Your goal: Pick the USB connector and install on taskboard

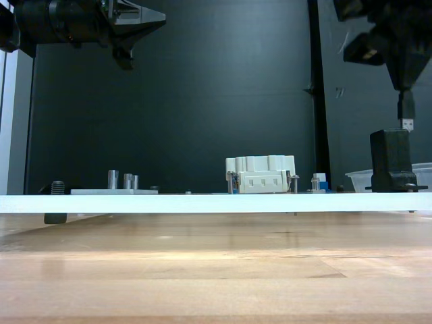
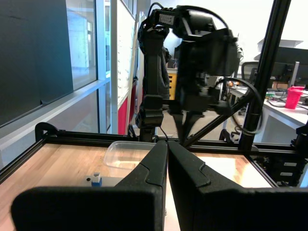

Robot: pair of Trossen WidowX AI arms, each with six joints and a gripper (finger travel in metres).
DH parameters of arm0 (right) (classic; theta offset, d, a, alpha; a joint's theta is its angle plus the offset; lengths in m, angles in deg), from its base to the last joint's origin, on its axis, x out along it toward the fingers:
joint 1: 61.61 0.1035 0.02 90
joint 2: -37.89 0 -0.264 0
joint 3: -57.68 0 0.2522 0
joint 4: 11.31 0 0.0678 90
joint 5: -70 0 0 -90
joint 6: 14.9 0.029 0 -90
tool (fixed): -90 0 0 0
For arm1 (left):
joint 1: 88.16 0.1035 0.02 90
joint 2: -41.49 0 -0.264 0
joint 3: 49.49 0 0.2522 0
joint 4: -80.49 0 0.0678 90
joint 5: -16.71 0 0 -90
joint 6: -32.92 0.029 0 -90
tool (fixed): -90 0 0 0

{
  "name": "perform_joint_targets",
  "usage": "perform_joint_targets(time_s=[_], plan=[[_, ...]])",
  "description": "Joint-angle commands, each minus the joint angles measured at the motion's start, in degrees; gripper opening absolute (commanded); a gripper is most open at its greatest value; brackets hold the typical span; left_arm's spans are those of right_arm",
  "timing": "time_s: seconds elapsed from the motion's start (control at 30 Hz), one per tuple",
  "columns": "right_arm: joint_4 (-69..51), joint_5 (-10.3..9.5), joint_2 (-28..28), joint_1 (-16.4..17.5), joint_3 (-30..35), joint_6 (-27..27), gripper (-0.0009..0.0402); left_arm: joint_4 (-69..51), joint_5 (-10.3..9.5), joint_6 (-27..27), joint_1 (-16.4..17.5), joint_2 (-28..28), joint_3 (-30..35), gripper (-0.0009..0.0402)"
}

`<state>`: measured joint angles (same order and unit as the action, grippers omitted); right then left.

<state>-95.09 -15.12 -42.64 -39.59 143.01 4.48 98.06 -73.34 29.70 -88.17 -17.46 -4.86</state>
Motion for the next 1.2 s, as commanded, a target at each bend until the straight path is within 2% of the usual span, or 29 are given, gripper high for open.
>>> perform_joint_targets(time_s=[0.03,0.4,0.67,0.97,1.2], plan=[[0.0,-0.17,-3.4,1.6,3.6,1.6,0.0,0.0,0.02,0.0,0.0,0.0,0.0,0.0],[-0.4,-0.44,-15.4,3.5,15.4,7.0,0.0,0.0,0.02,0.0,0.0,0.0,0.0,0.0],[-1.6,-0.46,-22.9,5.3,23.3,7.5,0.0,0.0,0.02,0.0,0.0,0.0,0.0,0.0],[-3.7,-0.44,-27.9,6.1,29.4,8.5,0.0,0.0,0.02,0.0,0.0,0.0,0.0,0.0],[-3.8,-0.57,-29.9,6.4,31.4,8.7,0.0,0.0,0.02,0.0,0.0,0.0,0.0,0.0]])
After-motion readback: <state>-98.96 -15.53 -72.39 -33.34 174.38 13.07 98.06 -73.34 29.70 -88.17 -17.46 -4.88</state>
